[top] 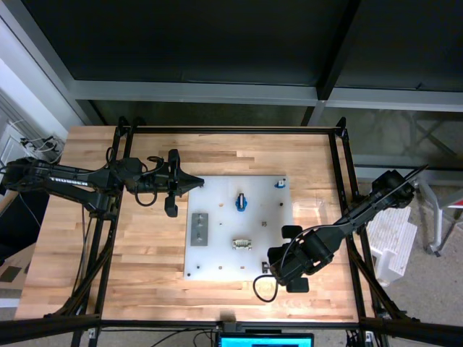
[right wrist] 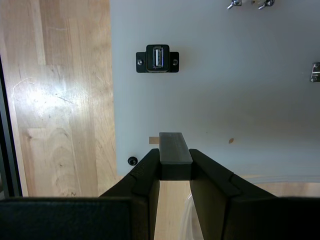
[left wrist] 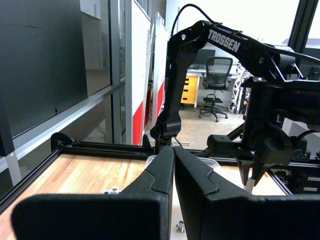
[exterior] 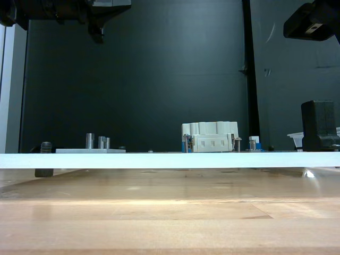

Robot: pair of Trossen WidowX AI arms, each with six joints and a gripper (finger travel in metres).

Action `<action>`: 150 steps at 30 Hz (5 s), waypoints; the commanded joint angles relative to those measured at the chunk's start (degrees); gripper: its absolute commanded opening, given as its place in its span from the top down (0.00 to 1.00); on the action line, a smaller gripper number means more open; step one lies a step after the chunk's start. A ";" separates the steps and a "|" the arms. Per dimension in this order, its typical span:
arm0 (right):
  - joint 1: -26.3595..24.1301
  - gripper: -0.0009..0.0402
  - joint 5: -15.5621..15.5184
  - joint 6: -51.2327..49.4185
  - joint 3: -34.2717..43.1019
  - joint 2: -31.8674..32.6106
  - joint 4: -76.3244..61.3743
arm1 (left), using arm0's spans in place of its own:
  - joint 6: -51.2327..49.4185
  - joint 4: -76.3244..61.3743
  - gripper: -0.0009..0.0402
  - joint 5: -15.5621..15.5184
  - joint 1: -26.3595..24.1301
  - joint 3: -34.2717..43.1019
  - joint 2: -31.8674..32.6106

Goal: Pick the 16mm bar and install on taskboard

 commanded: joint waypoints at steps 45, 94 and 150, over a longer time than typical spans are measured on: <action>0.74 0.98 0.07 0.00 -3.39 3.21 5.68 | 0.02 0.02 0.98 0.00 0.00 0.00 0.00; 1.44 0.98 1.01 1.29 -5.70 4.57 9.07 | 0.02 0.02 0.98 0.00 0.02 0.00 0.00; 1.42 0.53 1.03 1.36 -2.93 -2.08 5.22 | 0.02 0.02 0.98 0.00 0.02 0.00 0.00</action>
